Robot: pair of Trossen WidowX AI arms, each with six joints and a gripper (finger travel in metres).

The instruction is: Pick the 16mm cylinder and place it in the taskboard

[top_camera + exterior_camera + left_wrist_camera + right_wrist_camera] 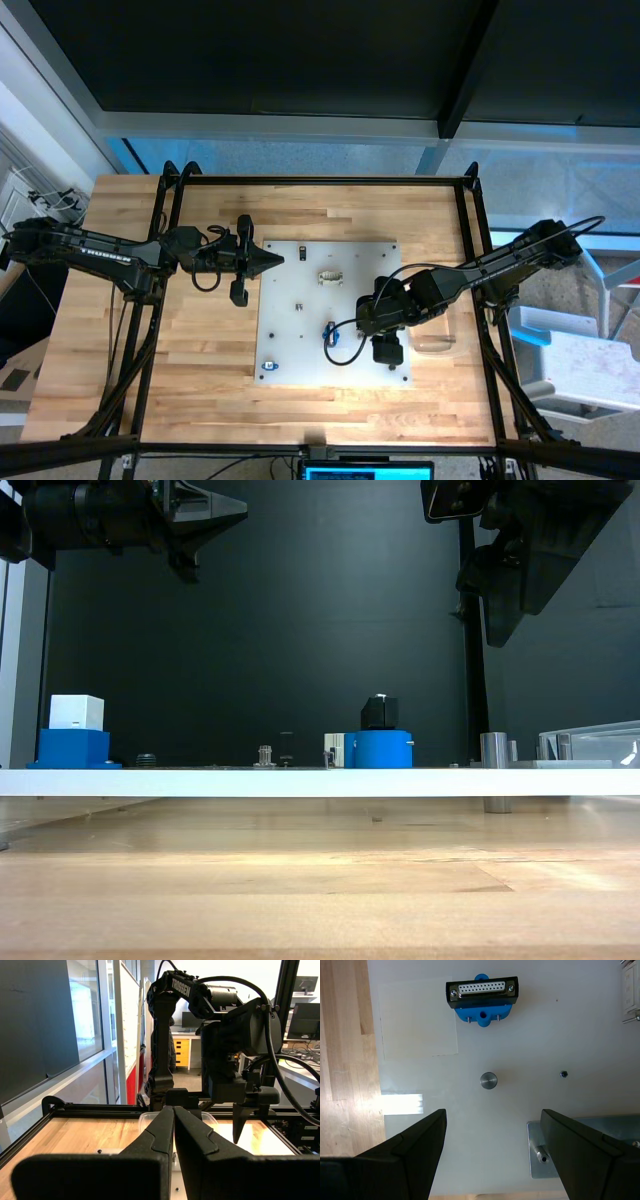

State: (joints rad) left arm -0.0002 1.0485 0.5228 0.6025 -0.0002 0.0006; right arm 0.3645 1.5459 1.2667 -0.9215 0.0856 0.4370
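Straight below the right claw (492, 1112), hanging wide open and empty, the 16mm cylinder (488, 1080) stands upright in the taskboard (530, 1035); left claw (173, 1110), pinched closed, sits farther off at the board's left edge.

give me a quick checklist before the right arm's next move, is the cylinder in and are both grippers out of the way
1. Right gripper empty: ok, it is open with nothing between its jaws.
2. 16mm cylinder on the taskboard: ok, it stands upright on the white plate and the gripper is not touching it.
3. Cylinder fully seated in its hole: cannot tell. The low view shows it upright at the board, but not how deep it sits.
4. Right gripper clear of the cylinder: ok, the low view shows it well above the board.
5. Left gripper out of the way: ok, it is shut and held high near the board's left edge.
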